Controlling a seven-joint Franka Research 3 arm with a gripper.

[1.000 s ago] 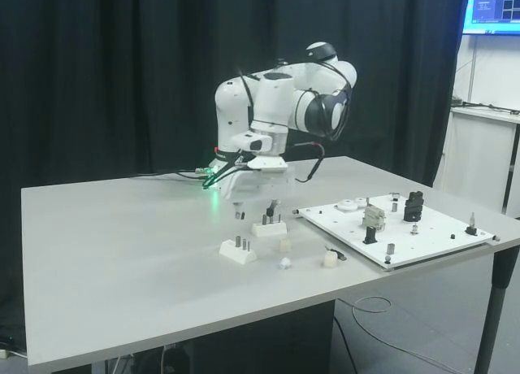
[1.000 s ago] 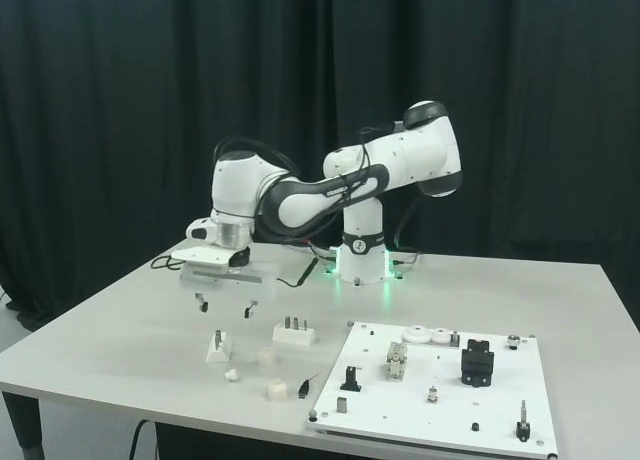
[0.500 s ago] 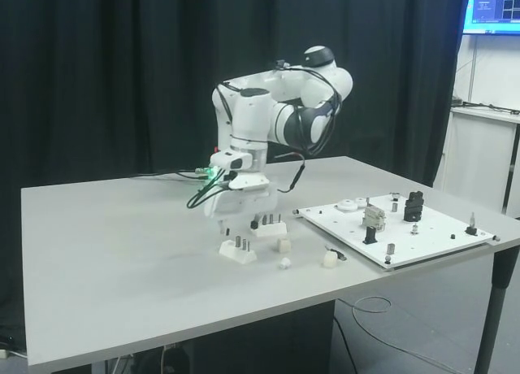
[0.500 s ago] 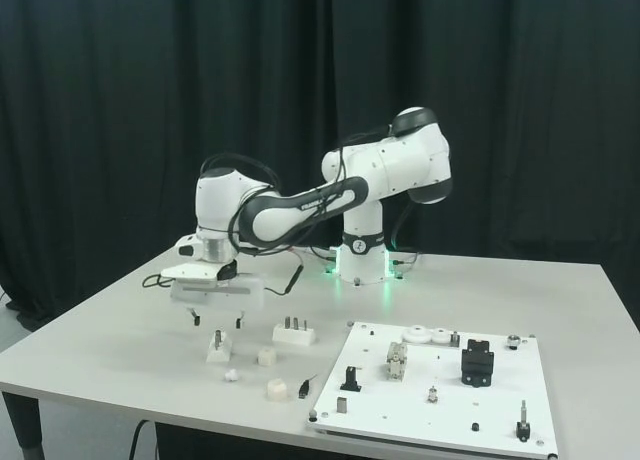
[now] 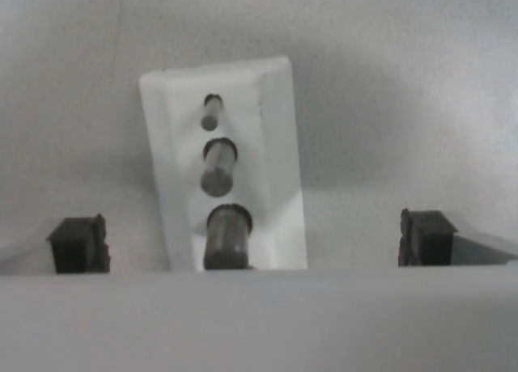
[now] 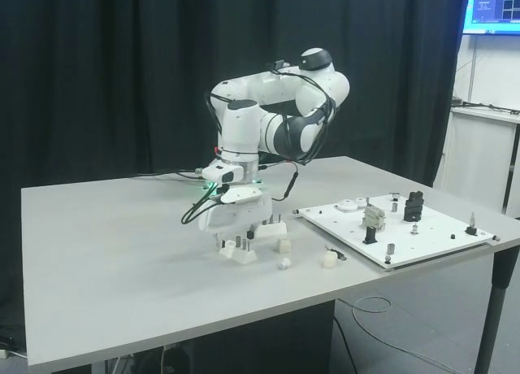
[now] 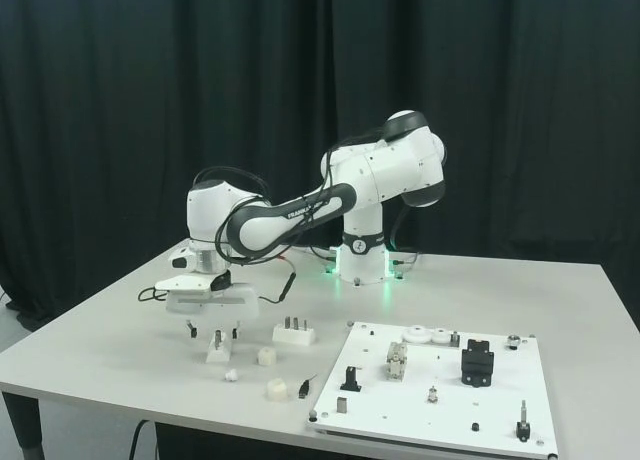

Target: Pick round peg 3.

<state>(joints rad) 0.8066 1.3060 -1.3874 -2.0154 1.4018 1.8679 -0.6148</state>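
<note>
A white holder block (image 5: 275, 145) carries three upright grey round pegs in a row: a thin one (image 5: 210, 113), a medium one (image 5: 218, 166) and a thick one (image 5: 228, 236). In the wrist view my gripper (image 5: 252, 241) is open, its black fingertips (image 5: 78, 244) far apart on either side of the block, level with the thick peg. No finger touches a peg. The room views show the gripper (image 6: 235, 241) (image 7: 214, 330) hanging low, just over this holder (image 6: 238, 253) (image 7: 218, 351) near the table's front.
A second white holder with pegs (image 6: 272, 227) (image 7: 294, 332) stands close behind. Three small white pieces (image 6: 284, 245) (image 6: 285, 264) (image 6: 330, 260) lie beside it. A white assembly board (image 6: 422, 232) (image 7: 400, 400) with several fixtures sits further along the grey table (image 6: 106, 236).
The arm has swung away from the second holder and come down over the front holder. The fingers have stayed open and hold nothing.
</note>
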